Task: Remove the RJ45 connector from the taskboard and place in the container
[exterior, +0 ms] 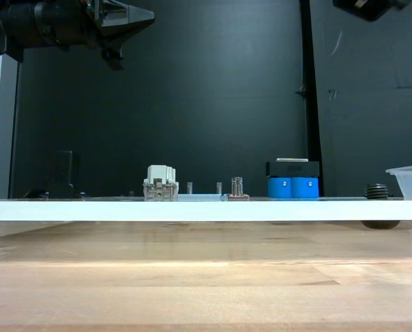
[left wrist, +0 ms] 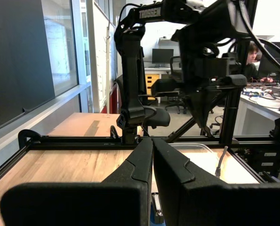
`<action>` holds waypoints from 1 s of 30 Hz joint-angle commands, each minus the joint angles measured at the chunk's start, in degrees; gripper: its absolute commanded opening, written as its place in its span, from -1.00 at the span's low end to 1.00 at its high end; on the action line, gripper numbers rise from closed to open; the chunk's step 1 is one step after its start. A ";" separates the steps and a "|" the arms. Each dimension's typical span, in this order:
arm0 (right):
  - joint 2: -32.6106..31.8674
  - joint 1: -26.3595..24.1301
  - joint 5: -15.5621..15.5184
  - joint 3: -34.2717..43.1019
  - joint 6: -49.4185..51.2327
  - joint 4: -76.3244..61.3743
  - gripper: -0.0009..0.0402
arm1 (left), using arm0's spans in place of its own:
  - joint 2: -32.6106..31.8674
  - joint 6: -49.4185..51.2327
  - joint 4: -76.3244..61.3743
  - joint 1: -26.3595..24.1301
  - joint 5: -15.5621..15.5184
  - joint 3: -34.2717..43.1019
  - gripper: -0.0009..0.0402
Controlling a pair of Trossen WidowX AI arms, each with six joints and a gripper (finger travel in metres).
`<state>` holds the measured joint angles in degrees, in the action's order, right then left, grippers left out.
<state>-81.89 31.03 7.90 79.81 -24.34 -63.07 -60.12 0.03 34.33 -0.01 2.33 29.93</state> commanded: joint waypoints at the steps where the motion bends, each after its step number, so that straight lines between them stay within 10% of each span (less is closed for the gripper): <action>1: -2.19 1.31 -0.20 2.93 -2.58 -2.67 -0.96 | 0.00 -0.02 0.02 0.00 0.00 0.02 -0.96; 30: -12.41 6.80 -0.42 6.34 -17.16 -4.98 -0.96 | 0.00 -0.02 0.00 0.02 0.00 0.02 -0.96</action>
<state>-94.35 37.80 7.33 86.56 -41.30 -68.16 -60.10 0.03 34.33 -0.01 2.33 29.93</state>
